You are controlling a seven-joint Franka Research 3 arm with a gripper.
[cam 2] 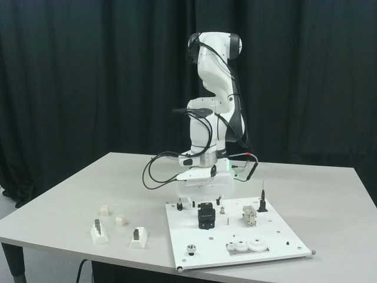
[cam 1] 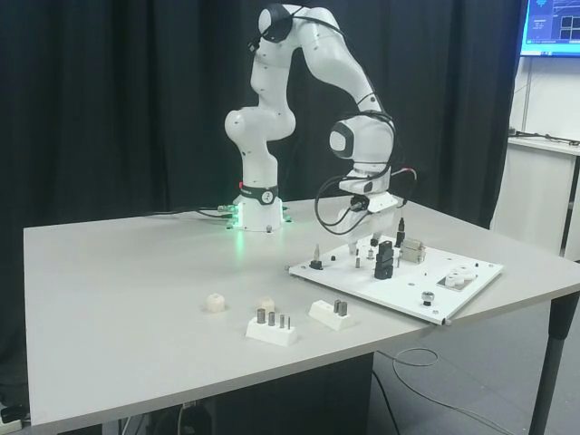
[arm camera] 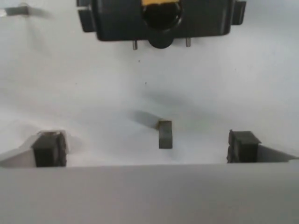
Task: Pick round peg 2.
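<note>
Second room view shows the grey table (cam 2: 330, 194) carrying the white arm (cam 2: 213, 76), whose gripper (cam 2: 206, 201) hangs low over the far edge of the white board (cam 2: 268, 244). The wrist view shows the 2 fingertips (arm camera: 48, 149) spread wide apart, with nothing held between them. Between them, a little nearer the right-hand tip in that picture, a short grey peg (arm camera: 165, 134) stands upright on the board, touching neither tip; whether it is round peg 2 I cannot tell. Beyond the fingers, a black block (arm camera: 161, 21) sits on the board with 2 thin pins just at its near edge. In the first room view, that black block (cam 1: 384, 259) stands near the board's middle, just in front of the gripper (cam 1: 362, 237). On the table, well apart from the fingers, 2 white holders (cam 1: 271, 328) carry small upright grey pegs, and 2 small white pieces (cam 1: 213, 304) lie just beyond them.
</note>
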